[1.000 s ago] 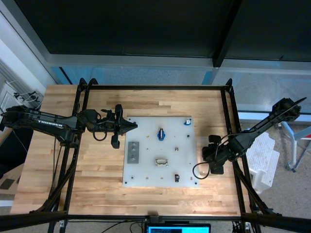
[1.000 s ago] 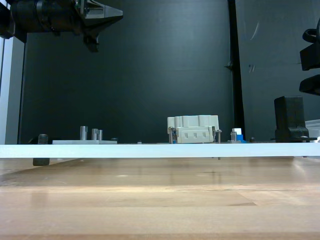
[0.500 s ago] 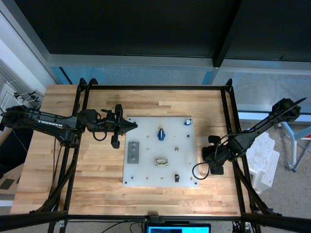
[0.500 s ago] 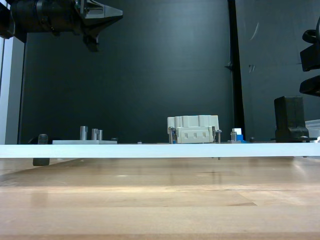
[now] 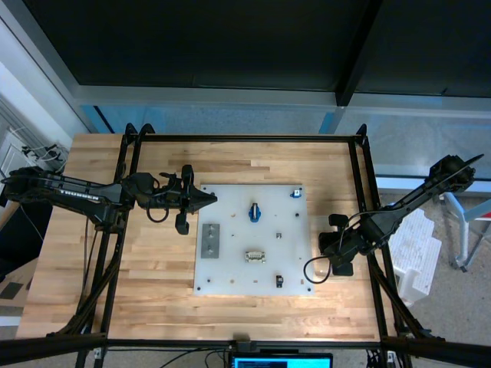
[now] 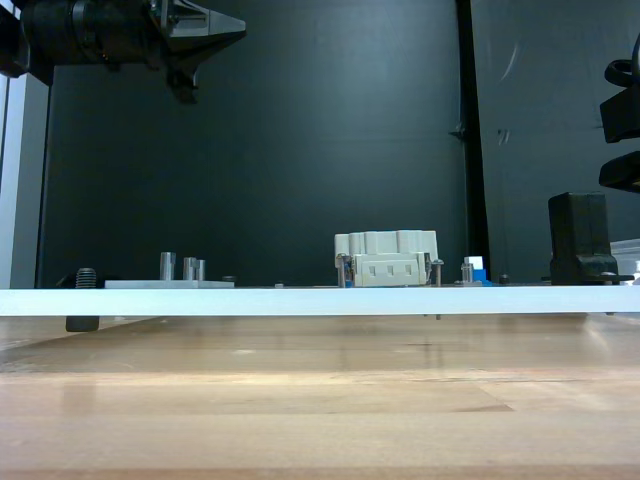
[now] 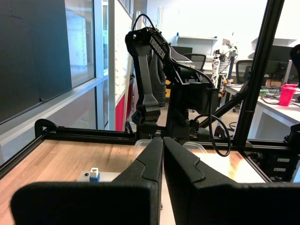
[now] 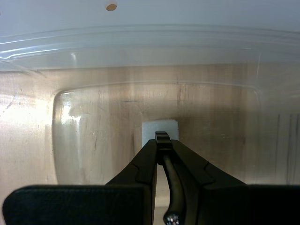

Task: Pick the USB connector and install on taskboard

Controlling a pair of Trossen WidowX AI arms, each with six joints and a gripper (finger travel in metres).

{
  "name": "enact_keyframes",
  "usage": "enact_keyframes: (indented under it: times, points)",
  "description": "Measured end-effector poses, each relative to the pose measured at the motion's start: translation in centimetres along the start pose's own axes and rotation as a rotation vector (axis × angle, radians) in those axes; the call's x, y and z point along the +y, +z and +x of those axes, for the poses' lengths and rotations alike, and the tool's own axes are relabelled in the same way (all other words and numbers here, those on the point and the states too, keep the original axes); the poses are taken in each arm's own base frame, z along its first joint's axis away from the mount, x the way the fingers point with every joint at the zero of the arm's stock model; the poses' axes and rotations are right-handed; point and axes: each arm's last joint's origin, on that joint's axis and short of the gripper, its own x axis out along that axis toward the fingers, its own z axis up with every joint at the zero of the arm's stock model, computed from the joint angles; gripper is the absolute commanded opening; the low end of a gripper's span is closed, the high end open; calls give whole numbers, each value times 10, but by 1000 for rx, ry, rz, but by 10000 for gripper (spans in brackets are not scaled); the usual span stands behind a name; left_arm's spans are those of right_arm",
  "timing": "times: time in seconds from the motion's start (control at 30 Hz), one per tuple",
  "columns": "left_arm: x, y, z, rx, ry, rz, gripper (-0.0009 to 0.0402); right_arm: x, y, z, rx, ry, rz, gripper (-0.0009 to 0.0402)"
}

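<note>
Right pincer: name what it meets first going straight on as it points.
Probably the white chip in the clear tray, just beyond the plug the right pincer grips; depth unclear. Left pincer hangs shut over the board, at its left edge.
</note>
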Motion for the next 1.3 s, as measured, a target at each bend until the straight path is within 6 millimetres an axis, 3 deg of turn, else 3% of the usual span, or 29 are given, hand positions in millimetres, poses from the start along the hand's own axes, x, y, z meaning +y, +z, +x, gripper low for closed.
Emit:
enact_keyframes:
  times: [1.3]
  points:
    - [0,0,0,0,0,0,0,-3,1,-20,-22,11,-10,0]
